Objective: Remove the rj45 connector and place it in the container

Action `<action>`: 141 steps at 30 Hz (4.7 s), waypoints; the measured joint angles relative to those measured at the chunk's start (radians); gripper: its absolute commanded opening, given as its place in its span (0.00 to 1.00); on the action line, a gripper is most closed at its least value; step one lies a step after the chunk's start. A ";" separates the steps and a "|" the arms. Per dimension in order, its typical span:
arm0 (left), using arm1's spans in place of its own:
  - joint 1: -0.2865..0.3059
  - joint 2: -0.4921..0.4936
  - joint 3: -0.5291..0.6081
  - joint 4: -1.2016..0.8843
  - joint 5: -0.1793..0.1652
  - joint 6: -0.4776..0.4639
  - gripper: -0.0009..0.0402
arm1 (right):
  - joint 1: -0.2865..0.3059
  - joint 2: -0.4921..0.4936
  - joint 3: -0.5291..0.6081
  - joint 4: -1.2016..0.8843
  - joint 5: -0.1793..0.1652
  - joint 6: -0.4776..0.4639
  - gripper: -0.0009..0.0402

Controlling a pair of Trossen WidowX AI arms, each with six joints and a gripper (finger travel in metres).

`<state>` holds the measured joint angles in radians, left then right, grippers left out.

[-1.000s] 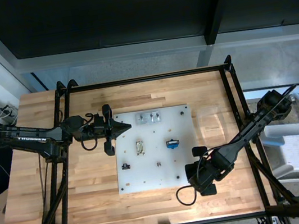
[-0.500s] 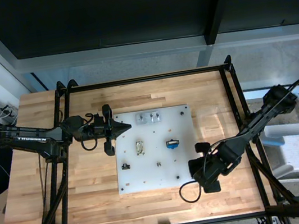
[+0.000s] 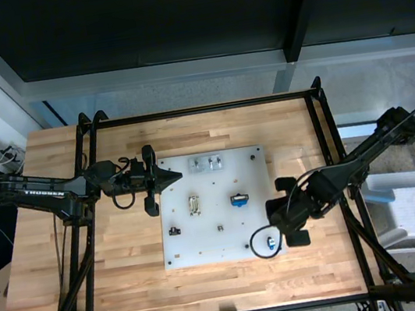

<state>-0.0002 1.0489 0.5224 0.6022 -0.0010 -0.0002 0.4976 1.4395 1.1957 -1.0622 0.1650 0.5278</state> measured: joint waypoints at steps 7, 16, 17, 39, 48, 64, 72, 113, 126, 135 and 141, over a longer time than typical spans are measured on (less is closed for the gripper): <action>0.000 0.000 0.000 0.000 0.000 0.000 0.02 | -0.072 -0.086 -0.092 -0.003 0.000 -0.026 0.02; 0.000 0.000 0.000 0.000 0.000 0.000 0.02 | -0.174 -0.192 -0.204 -0.022 0.000 -0.063 0.02; 0.000 0.000 0.000 0.000 0.000 0.000 0.02 | -0.183 -0.205 -0.219 -0.026 0.000 -0.066 0.02; 0.000 0.000 0.000 0.000 0.000 0.000 0.02 | -0.270 -0.410 -0.444 -0.085 0.000 -0.017 0.04; 0.000 0.000 0.000 0.000 0.000 0.000 0.02 | -0.270 -0.410 -0.444 -0.078 0.000 -0.006 0.19; 0.000 0.000 0.000 0.000 0.000 0.000 0.02 | -0.269 -0.410 -0.444 -0.097 -0.002 -0.001 0.42; 0.000 0.000 0.000 0.000 0.000 0.000 0.02 | -0.269 -0.410 -0.444 -0.108 -0.004 -0.001 0.46; 0.000 0.000 0.000 0.000 0.000 0.000 0.02 | -0.269 -0.410 -0.444 -0.100 -0.004 -0.005 0.46; 0.000 0.000 0.000 0.000 0.000 0.000 0.02 | -0.269 -0.410 -0.444 -0.099 -0.004 -0.004 0.46; 0.000 0.000 0.000 0.000 0.000 0.000 0.02 | -0.269 -0.410 -0.444 -0.099 -0.004 -0.003 0.46; 0.000 0.000 0.000 0.000 0.000 0.000 0.02 | -0.269 -0.410 -0.444 -0.099 -0.004 -0.003 0.46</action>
<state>-0.0002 1.0489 0.5228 0.6022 -0.0006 -0.0002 0.2291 1.0290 0.7521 -1.1614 0.1612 0.5247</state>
